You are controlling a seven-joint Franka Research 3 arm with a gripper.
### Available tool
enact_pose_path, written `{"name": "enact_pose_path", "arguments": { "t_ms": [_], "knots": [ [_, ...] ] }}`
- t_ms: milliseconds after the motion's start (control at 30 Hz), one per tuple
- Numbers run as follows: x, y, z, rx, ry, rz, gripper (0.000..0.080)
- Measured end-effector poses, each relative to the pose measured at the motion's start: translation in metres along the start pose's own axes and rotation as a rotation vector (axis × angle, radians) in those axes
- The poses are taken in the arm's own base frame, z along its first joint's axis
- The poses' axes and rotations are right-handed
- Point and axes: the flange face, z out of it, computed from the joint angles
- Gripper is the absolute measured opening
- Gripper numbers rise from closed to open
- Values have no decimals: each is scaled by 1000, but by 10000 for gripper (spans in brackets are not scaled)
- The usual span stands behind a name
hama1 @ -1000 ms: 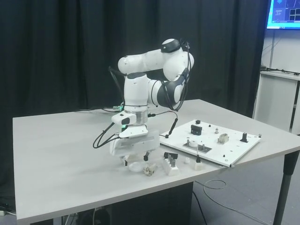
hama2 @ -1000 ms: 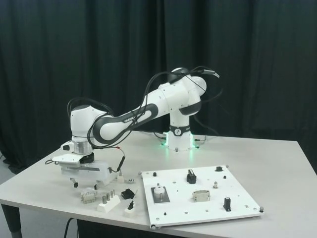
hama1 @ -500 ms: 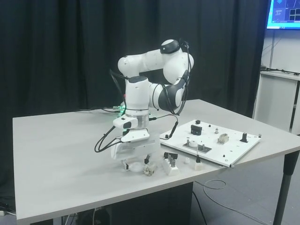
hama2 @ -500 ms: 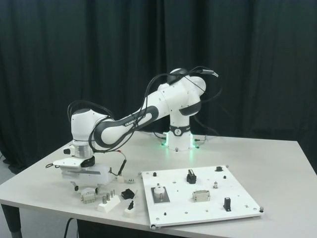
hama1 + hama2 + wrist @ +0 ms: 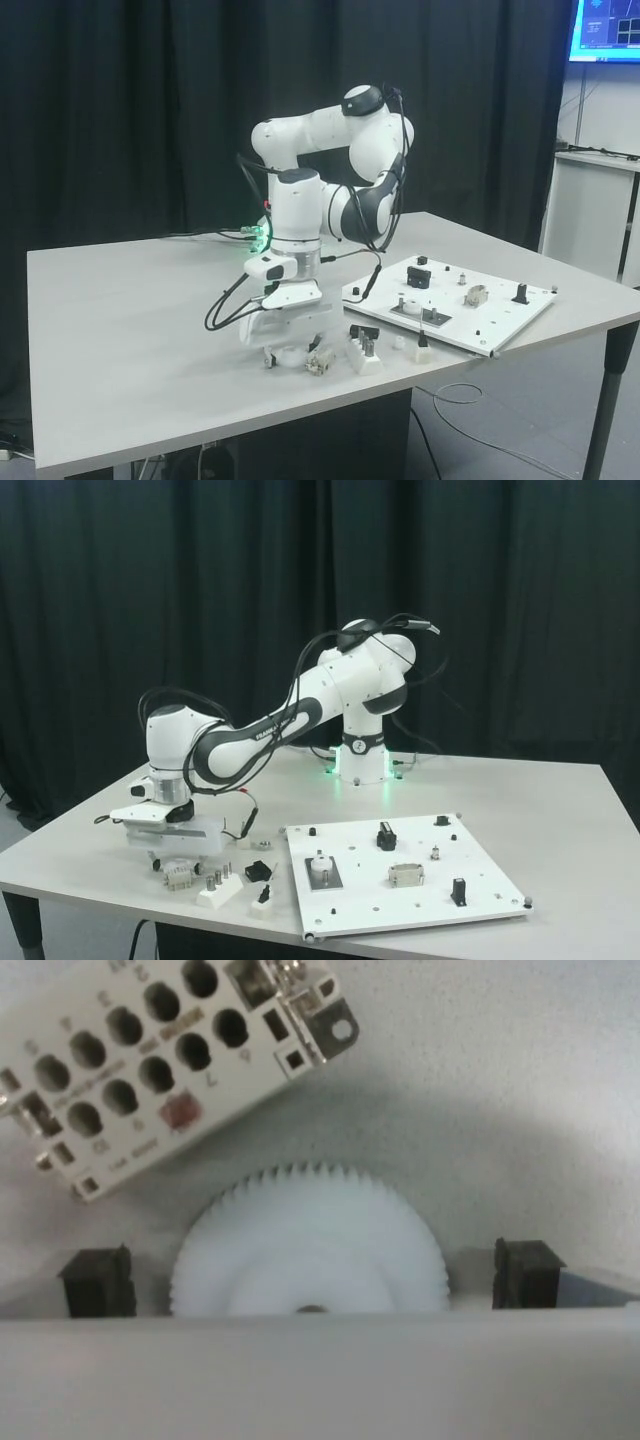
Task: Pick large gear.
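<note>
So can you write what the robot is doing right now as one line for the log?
step: reaching for gear | gripper: open, a finger on each side of white gear | gear: flat on table | connector block: beside gear

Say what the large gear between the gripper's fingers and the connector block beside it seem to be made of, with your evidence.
The large gear looks like white moulded plastic: matt, uniform, with fine even teeth. The connector block seems a pale plastic body with round sockets and printed marks; its shiny end bracket is probably metal. The gripper straddles the gear, fingers dark, possibly rubber-padded.

One large gear (image 5: 310, 1256), one connector block (image 5: 165, 1055), one white board (image 5: 400, 873).
</note>
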Motion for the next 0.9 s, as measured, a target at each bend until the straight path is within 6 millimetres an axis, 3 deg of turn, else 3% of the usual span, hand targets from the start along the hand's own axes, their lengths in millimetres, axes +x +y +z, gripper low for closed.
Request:
{"name": "enact_pose_path", "arguments": {
  "t_ms": [200, 233, 400, 433, 900],
  "knots": [
    [0, 0, 1, -1, 0, 0, 800],
    [0, 0, 2, -1, 0, 1, 678],
    [0, 1, 2, 0, 0, 5, 678],
    [0, 1, 2, 0, -1, 5, 598],
    [5, -5, -8, 7, 16, 6, 598]
  ]
}}
